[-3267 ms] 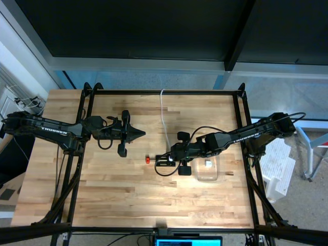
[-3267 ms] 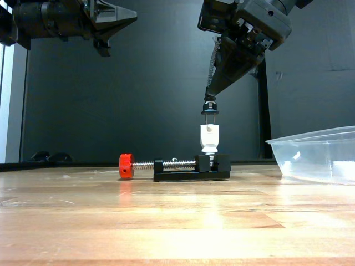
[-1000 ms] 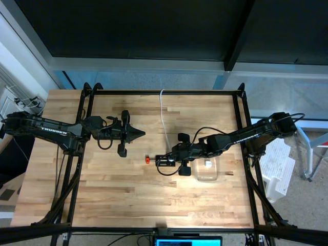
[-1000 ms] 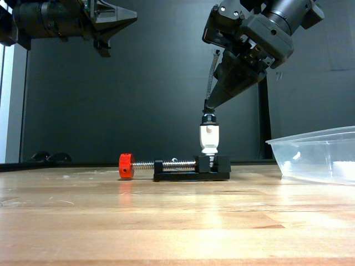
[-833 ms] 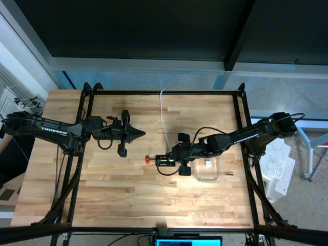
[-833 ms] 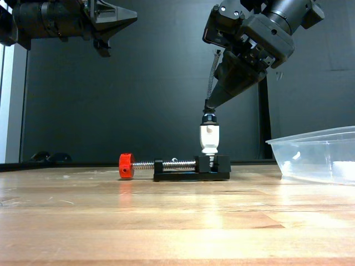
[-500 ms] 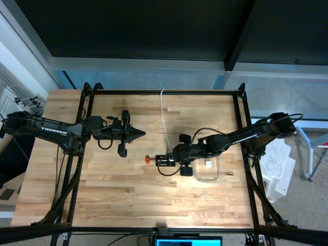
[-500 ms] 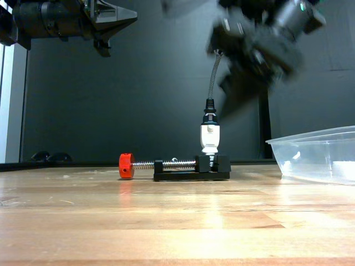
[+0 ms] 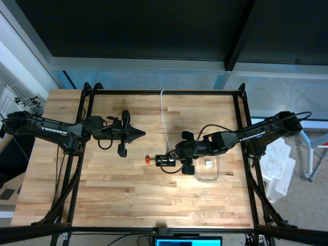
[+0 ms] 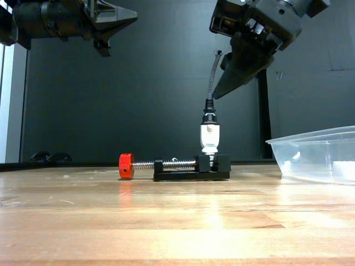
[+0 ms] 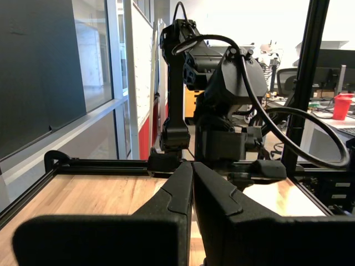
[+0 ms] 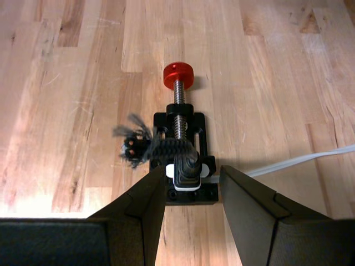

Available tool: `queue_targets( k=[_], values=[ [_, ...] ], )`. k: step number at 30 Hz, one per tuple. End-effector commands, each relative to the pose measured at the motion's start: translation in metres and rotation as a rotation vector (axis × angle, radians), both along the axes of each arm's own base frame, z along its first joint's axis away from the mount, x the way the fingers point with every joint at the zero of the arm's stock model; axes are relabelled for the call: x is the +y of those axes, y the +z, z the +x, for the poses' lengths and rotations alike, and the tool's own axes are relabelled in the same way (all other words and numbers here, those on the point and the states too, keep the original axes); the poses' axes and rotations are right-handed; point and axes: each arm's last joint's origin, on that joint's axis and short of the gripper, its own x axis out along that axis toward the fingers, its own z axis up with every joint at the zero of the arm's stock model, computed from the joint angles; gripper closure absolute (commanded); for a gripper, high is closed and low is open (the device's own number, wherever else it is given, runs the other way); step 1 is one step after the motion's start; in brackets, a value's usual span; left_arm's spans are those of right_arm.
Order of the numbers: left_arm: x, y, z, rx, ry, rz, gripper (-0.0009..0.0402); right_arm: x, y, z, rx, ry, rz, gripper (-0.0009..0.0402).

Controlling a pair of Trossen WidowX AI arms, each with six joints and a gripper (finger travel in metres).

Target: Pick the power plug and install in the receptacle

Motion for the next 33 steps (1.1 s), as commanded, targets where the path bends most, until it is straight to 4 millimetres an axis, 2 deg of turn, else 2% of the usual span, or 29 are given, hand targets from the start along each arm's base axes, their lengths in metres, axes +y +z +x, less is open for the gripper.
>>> queue_targets(
  k=[1, 17, 24, 29, 33],
  values=[
    [0.000, 0.000, 0.000, 0.001, 0.000, 0.000, 0.0393, -0.002, 0.014, -0.007, -0.044, -0.014, 0.016, 0.0260],
    [0.000, 0.000, 0.000, 0.000, 0.000, 0.000, 0.0393, -0.005, 0.032, -0.020, -0.083, -0.017, 0.039, 0.0264],
    [0.000, 0.000, 0.000, 0.000, 0.000, 0.000, 0.0393, -0.024, 0.065, -0.041, -0.232, -0.005, 0.029, 0.0325],
    [0.000, 0.000, 0.000, 0.000, 0.000, 0.000, 0.0393, -0.045, 0.072, -0.056, -0.343, 0.038, 0.078, 0.0398],
    [0.000, 0.000, 0.000, 0.000, 0.000, 0.000, 0.0393, -0.054, 0.076, -0.067, -0.439, 0.035, 0.051, 0.0385]
  ],
)
